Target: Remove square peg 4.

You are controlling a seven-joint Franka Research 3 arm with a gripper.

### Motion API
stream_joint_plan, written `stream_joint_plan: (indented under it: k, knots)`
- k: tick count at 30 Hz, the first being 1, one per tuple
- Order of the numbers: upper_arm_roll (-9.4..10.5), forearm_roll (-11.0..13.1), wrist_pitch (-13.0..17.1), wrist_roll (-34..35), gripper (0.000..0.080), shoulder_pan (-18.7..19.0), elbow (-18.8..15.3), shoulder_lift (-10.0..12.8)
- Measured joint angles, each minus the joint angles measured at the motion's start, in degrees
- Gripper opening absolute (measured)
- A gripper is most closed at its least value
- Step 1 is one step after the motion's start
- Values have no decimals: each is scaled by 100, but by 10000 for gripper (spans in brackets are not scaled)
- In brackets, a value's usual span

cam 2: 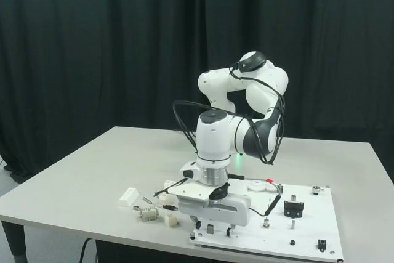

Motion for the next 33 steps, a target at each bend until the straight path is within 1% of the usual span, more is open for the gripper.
stream_joint_plan:
  k: [6, 7, 12, 13, 18, 19, 21, 27, 28, 33]
  knots:
    - [19, -40, 47, 7, 800, -1, 3, 1]
    - [23, -46, 51, 7, 665, -1, 4, 1]
    - [37, -67, 67, 12, 665, -3, 6, 1]
    - [40, -68, 69, 22, 502, -3, 7, 1]
    - [53, -99, 86, 96, 502, -12, 6, 2]
    - [54, -127, 89, 105, 322, -17, 6, 3]
    - [56, -180, 91, 121, 322, -30, 6, 3]
    - [61, -185, 90, 121, 322, -42, 14, 1]
    - [61, -186, 90, 121, 158, -42, 15, 1]
    - [61, -188, 89, 123, 158, -42, 16, 0]
